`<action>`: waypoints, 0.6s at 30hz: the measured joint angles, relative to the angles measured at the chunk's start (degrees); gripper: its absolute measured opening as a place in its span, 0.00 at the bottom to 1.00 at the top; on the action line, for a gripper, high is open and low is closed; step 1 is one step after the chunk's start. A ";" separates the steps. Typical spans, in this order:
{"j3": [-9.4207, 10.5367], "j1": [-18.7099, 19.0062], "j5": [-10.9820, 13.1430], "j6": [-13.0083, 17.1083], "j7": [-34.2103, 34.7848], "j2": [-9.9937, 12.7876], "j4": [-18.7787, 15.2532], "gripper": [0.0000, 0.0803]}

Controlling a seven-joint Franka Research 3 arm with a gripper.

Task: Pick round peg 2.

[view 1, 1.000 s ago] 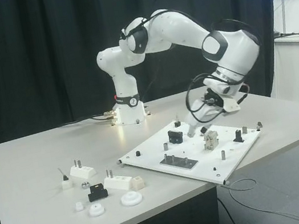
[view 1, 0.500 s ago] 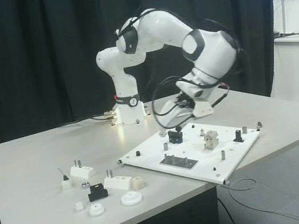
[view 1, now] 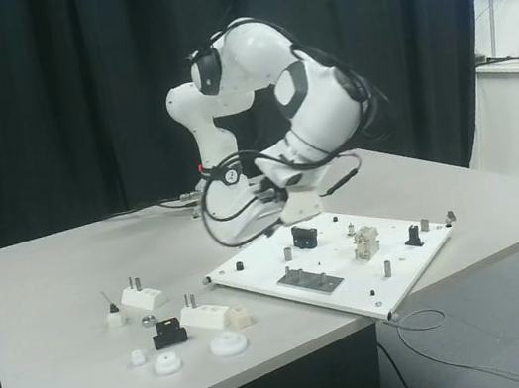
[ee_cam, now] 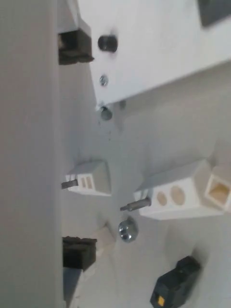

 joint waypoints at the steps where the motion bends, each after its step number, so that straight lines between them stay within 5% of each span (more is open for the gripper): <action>1: -0.11 -0.33 0.03 0.00 -0.33 0.00 -0.13 1.00; 18: -5.01 -3.48 3.66 0.05 -5.63 -0.06 -2.56 1.00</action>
